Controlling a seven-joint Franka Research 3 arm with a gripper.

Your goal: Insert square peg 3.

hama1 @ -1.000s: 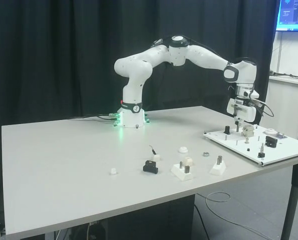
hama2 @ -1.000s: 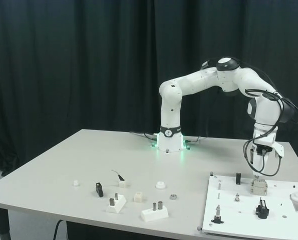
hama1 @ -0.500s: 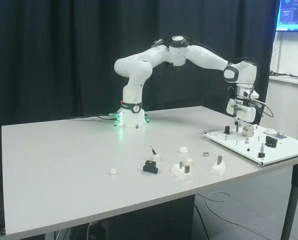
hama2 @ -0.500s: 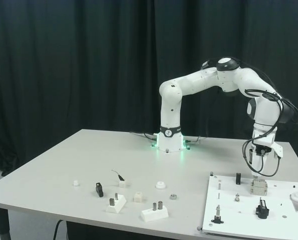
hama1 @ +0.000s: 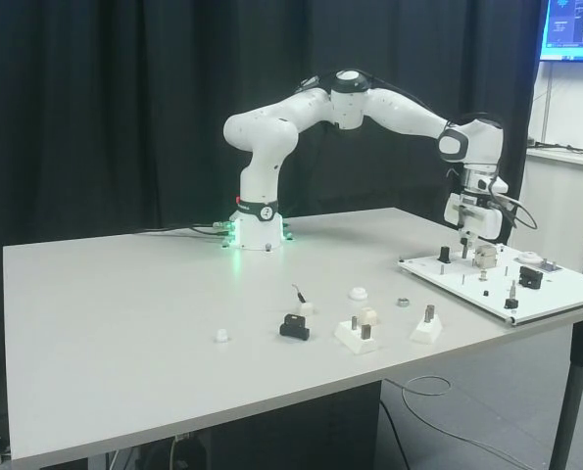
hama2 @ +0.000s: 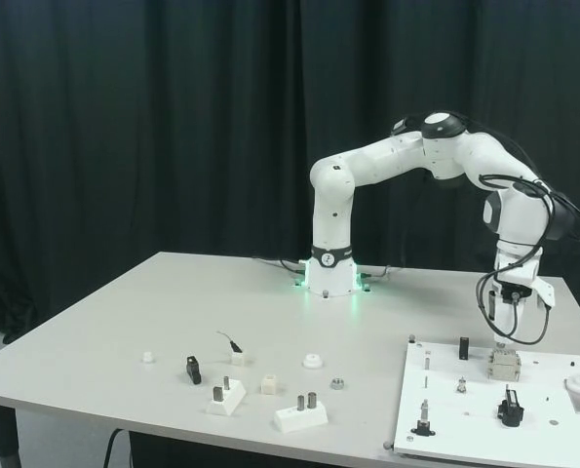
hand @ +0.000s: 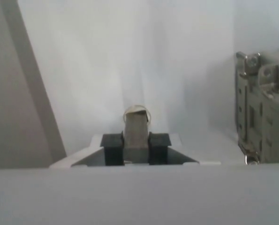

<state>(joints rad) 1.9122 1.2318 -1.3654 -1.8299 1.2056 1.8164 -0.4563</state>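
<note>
Gripper [hand: 136, 149] raised slightly over white board [hama2: 543, 429]; fingers [hand: 112, 148] clamped on square peg [hand: 136, 132], rigid, light, smooth-sided, gripped mid-shank.

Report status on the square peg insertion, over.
End effector shut on square peg. Peg held above white board, not yet seated. Grey metal block close beside; nothing under the peg.

white jointed arm [hama2: 397, 156], green-lit base [hama2: 330, 283], black cable [hama2: 528, 327] looping at wrist.

The white arm [hama2: 397, 156] is reaching out from its base, elbow raised, wrist pointing straight down; the tool [hand: 136, 149] is clamping a peg between its black fingers [hand: 112, 149].
</note>
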